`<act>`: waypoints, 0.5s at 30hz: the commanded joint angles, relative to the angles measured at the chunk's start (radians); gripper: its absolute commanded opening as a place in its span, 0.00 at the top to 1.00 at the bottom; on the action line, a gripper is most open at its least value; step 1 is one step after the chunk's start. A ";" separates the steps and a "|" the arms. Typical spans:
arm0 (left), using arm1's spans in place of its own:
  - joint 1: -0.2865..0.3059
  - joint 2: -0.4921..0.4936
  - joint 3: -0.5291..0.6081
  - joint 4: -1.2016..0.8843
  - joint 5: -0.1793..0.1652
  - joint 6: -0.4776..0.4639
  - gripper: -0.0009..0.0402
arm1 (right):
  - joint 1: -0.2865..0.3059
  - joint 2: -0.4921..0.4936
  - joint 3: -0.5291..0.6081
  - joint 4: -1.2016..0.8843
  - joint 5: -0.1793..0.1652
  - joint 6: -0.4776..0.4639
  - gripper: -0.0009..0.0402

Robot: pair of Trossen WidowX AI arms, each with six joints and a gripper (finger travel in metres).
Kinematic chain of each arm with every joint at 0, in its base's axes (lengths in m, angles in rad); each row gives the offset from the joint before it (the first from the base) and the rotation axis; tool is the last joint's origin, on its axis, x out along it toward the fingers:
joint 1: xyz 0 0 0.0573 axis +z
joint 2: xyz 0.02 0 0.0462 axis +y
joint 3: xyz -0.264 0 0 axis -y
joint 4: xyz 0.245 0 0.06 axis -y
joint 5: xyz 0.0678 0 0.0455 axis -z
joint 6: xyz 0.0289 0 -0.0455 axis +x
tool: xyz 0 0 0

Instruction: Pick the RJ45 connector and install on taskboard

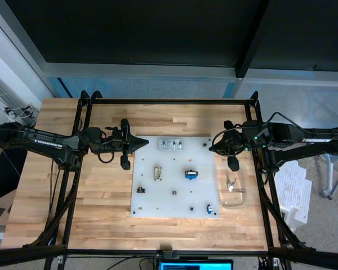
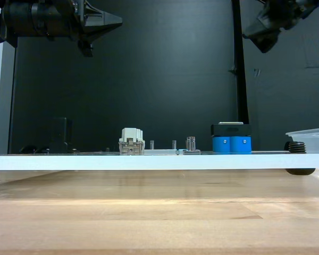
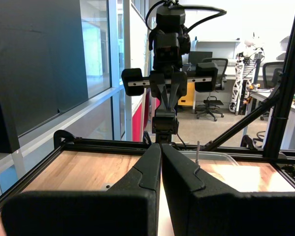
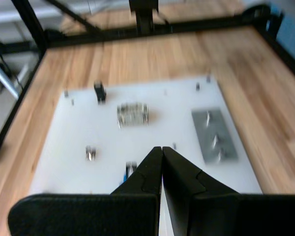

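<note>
The tabletop (image 1: 73,185) is pale butcher-block wood, glued up in long strips and framed by black metal rails (image 1: 169,102). On it lies the taskboard (image 1: 158,198), a flat, matte white square panel dotted with small holes. It carries a brushed silver plate (image 1: 172,145) at its far edge and a cream ribbed block (image 1: 157,173). There is also a blue socket (image 1: 191,174) capped in black, a smaller blue socket (image 1: 211,210) near the right near corner, and a tiny black fitting (image 1: 141,190). Just beside the board's right edge sits a clear plastic tray (image 1: 240,203) with rounded corners. The RJ45 connector (image 1: 231,184), a tiny glinting clear-to-silvery piece, lies inside the tray, apart from both hands.

The left hand (image 1: 142,144) is matte black and tapers to a wedge point. It hangs high near the board's far left corner, its two fingers clenched flat together with nothing between them. The right hand (image 1: 233,164), of the same black plastic, is raised near the far end of the tray and tilted downward. Its fingers are likewise pressed together and empty.

White capitals on the left arm (image 1: 45,143) read TROSSEN. Similar white lettering on the right arm (image 1: 304,139) is too small to read.
</note>
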 commanded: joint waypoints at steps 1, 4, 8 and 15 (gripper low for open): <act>0.000 0.000 0.000 0.000 0.000 0.000 0.98 | 0.003 0.001 0.044 -0.128 0.001 -0.001 0.98; 0.000 0.000 0.000 0.000 0.000 0.000 0.98 | 0.005 0.001 0.088 -0.247 0.001 -0.003 0.98; 0.000 0.000 0.000 0.000 0.000 0.000 0.98 | 0.010 0.000 0.129 -0.384 0.001 -0.003 0.98; 0.000 0.000 0.000 0.000 0.000 0.000 0.98 | 0.060 0.001 0.146 -0.554 0.002 0.016 0.98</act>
